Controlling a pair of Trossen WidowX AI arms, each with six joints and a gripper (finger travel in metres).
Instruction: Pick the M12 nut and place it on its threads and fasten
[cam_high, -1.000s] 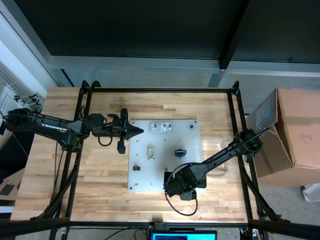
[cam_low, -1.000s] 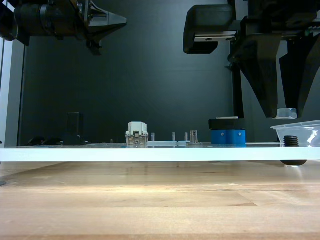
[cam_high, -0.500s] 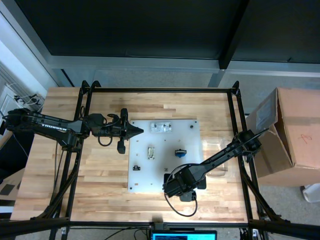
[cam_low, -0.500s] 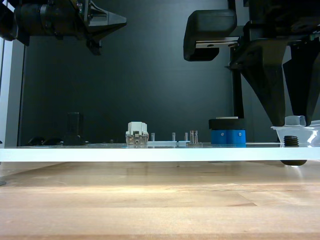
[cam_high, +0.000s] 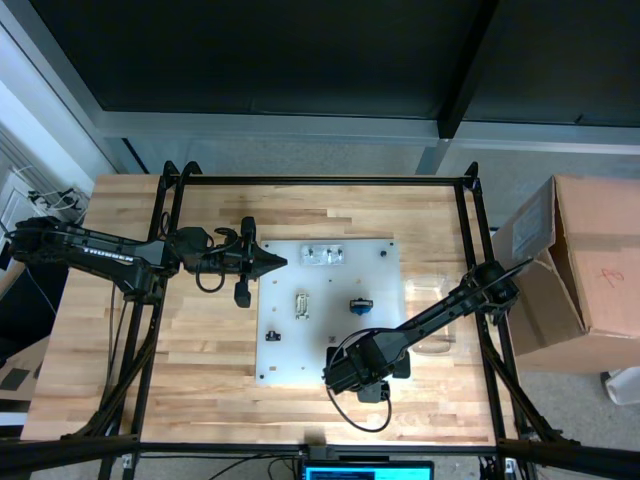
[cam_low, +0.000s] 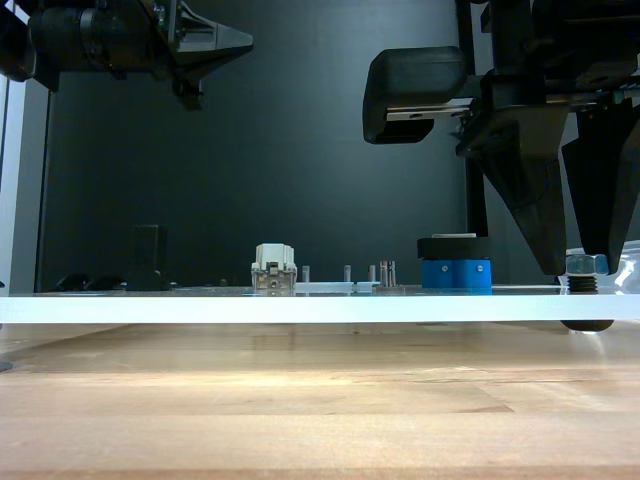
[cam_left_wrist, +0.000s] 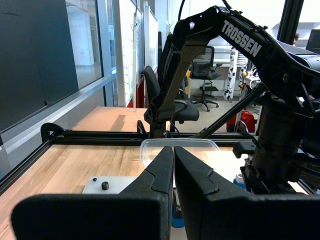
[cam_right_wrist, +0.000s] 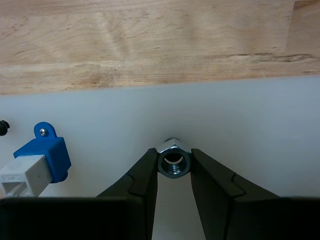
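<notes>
While pinching M12 nut (cam_low: 586, 264) atop its stud (cam_low: 583, 284) in right gripper (cam_right_wrist: 173, 160), holds left gripper (cam_left_wrist: 173, 152) pressed together high over left edge of board (cam_high: 290, 350).

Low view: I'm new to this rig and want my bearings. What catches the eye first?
The right gripper, shut on the small silver nut, holds it directly over the black ribbed stud at the near right edge of the white board; contact cannot be told. The left gripper, fingers together, hangs high by the board's far left edge.
</notes>
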